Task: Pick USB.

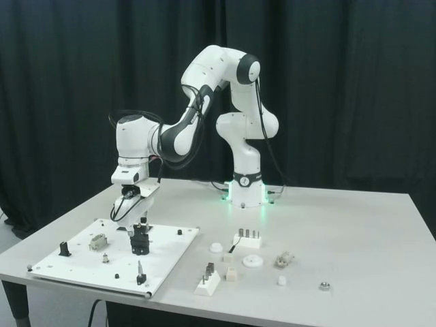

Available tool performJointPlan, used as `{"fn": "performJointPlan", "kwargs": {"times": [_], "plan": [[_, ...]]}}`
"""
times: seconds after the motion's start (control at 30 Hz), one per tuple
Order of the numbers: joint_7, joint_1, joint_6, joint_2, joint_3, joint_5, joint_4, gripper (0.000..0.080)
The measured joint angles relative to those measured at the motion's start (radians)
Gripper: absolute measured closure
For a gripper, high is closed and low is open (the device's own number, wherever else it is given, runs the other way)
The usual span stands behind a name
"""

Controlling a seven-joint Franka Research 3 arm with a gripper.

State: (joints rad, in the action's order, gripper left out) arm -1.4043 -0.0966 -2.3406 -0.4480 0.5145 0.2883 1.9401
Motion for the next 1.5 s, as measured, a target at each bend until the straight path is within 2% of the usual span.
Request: {"fn": "performJointPlan", "kwargs": {"times": [0.87, 1.5], "plan": [[0.001, 0.000, 0.028, 0.006, 0.006, -0.004, -0.021, 0.0003], [0.032, -0.004, 0.069, 0.029, 0.006, -0.041, -0.044, 0.0003]]}}
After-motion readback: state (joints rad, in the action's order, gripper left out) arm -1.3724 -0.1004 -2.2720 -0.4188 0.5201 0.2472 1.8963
